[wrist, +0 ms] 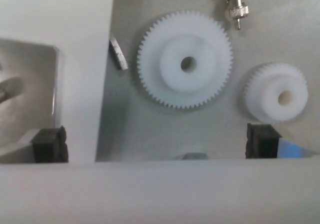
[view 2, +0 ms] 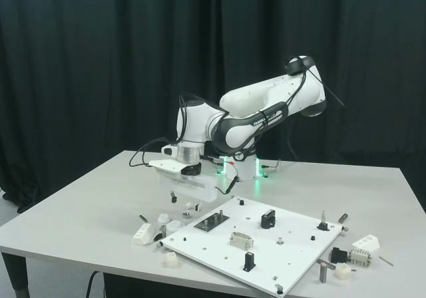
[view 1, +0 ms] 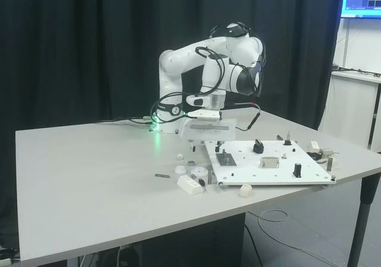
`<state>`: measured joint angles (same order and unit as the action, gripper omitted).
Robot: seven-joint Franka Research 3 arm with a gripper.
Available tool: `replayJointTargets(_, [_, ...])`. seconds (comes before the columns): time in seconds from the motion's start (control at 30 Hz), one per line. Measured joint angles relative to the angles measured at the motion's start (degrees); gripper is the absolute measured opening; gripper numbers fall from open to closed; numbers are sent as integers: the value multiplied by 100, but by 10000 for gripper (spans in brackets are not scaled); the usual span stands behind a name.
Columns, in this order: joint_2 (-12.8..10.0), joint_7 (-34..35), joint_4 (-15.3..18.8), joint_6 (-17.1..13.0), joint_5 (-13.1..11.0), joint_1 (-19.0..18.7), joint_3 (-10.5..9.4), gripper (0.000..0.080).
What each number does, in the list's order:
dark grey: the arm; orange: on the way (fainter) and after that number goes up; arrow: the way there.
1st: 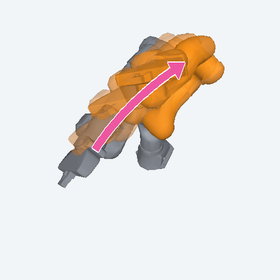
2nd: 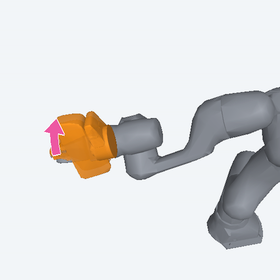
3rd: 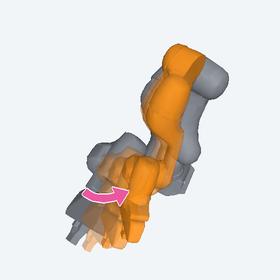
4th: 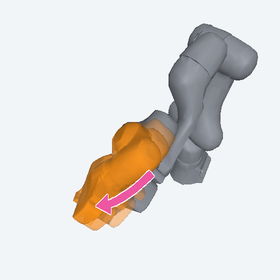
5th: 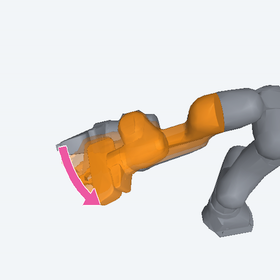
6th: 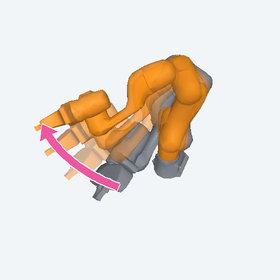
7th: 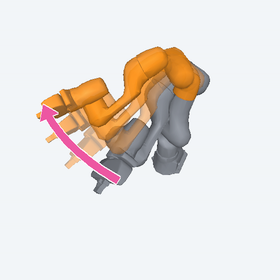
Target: Remove Ethernet.
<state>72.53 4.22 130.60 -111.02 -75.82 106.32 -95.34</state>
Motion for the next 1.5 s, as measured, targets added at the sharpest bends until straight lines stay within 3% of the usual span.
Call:
replayJointTargets(0.03, [0,0,0,-5,0,0,0,794])
replayJointTargets(1.5, [0,0,-133,-236,-30,1,100,800])
